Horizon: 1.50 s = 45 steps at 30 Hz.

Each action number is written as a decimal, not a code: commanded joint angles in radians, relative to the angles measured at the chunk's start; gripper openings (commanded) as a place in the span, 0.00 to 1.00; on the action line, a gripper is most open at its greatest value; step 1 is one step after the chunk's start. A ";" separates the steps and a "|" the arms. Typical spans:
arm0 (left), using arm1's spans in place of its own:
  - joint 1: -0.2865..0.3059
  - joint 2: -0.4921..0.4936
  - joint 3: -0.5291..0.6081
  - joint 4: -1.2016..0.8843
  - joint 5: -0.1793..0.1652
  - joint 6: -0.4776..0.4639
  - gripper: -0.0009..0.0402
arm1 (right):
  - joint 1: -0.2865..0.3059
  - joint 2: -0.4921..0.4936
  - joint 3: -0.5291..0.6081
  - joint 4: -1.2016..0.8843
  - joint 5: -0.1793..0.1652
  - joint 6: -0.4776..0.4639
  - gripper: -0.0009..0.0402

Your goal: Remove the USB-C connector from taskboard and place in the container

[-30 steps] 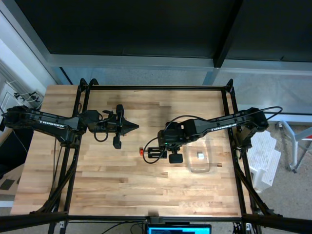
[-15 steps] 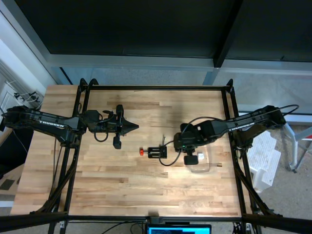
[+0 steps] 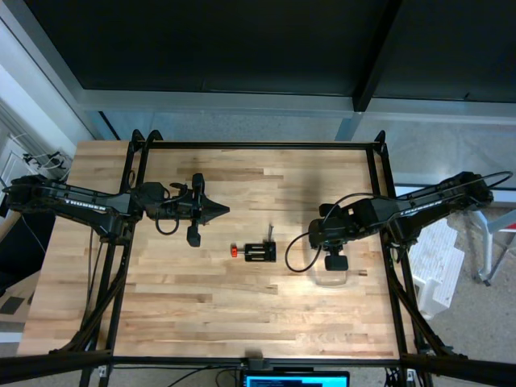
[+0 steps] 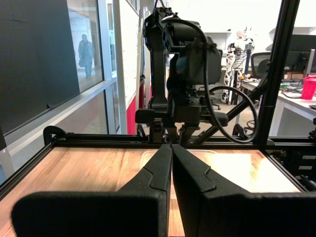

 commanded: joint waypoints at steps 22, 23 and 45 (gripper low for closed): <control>0.000 0.000 0.000 0.000 0.000 0.000 0.02 | 0.000 -0.112 -0.165 0.002 0.052 0.008 0.02; 0.000 0.000 0.000 0.000 0.000 0.000 0.02 | 0.000 -0.111 -0.167 0.002 0.052 0.008 0.02; 0.000 0.000 0.000 0.000 0.000 0.000 0.02 | 0.006 -0.107 -0.166 0.008 0.060 0.027 0.38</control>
